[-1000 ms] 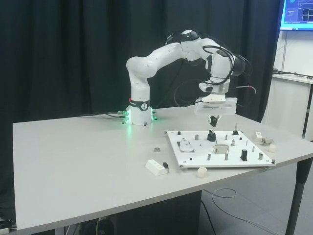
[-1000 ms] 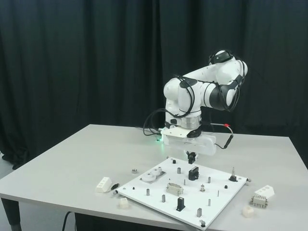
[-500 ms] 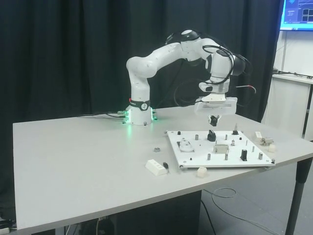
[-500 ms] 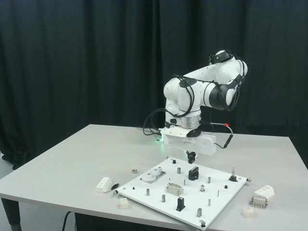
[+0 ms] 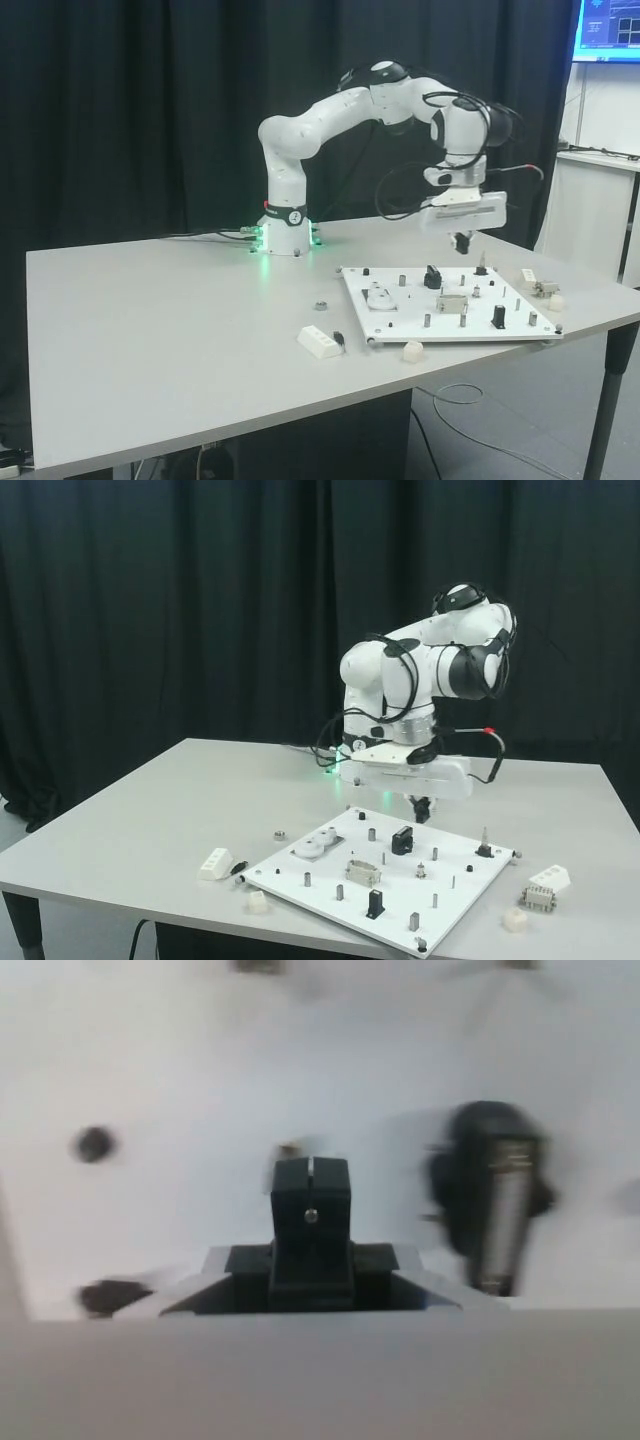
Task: Place D-SUB.
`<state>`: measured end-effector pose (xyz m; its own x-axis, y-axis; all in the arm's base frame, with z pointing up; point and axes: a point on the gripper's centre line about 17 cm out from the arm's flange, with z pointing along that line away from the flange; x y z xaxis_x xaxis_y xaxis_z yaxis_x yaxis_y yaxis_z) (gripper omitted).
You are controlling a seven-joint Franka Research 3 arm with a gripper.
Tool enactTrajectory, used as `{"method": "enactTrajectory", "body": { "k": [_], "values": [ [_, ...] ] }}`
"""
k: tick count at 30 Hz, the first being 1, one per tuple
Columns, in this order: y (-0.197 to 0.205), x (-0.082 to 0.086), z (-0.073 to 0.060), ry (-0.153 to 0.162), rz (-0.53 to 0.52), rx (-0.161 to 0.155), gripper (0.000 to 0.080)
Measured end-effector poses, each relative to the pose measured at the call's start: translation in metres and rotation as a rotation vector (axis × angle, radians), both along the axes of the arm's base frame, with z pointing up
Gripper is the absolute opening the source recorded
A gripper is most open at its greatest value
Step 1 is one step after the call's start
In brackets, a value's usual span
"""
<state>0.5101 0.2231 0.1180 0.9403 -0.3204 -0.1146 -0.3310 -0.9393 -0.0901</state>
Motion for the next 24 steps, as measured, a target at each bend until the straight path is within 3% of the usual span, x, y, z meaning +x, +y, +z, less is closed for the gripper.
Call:
{"method": "enactTrajectory", "body": {
  "k": [5, 11, 24],
  "values": [
    [0.029, 0.011, 0.004, -0.015, -0.02, 0.009, 0.0154],
    [0.058, 0.027, 0.001, -0.04, -0.031, -0.002, 0.0154],
    [0.102, 0.047, -0.03, -0.054, -0.039, -0.016, 0.0154]
  ]
}}
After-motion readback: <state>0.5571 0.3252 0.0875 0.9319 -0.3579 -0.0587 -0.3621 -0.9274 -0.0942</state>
